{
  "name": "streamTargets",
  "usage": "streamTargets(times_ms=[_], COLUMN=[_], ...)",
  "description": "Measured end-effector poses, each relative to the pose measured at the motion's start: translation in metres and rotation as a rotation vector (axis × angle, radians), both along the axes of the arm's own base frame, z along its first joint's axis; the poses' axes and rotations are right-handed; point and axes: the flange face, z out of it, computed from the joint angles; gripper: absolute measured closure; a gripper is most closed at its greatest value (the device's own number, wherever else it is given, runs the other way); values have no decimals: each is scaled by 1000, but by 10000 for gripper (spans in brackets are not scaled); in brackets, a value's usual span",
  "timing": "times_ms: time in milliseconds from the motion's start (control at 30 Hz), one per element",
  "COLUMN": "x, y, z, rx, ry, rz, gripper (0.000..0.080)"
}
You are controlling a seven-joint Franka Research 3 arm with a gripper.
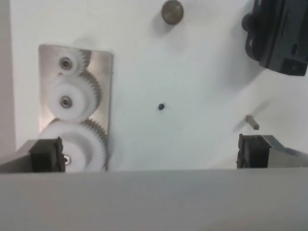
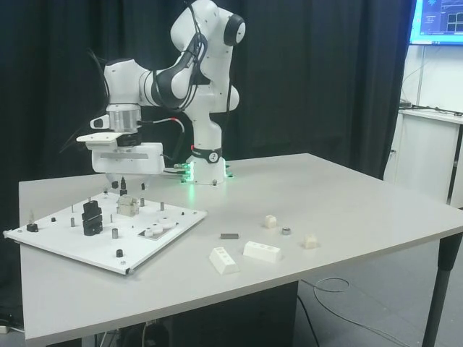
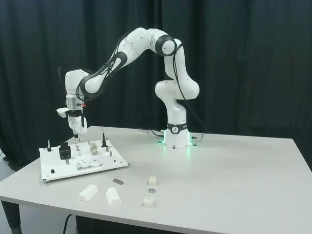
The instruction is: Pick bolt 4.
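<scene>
White gears (image 1: 72,115), black block (image 1: 279,36) beside open jaws.

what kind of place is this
Probably a robotics lab or test cell: a white arm bolted on a grey table, black curtains behind, and a white board with gears and bolts.

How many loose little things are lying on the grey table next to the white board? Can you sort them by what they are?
Long white blocks: 2
Small white cubes: 2
Dark flat bar: 1
Small nut: 1
Total: 6
</scene>
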Motion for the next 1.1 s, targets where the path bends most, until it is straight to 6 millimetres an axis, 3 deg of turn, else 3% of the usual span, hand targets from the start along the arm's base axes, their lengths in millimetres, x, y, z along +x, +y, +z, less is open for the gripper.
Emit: streamTargets(times_ms=[200, 467, 767, 1100], x=[9, 25, 59, 101], y=[6, 24, 69, 135], z=[9, 21, 34, 38], rx=[5, 7, 34, 59], ry=[-16, -32, -56, -56], rz=[32, 208, 375, 481], gripper=[3, 3, 3, 3])
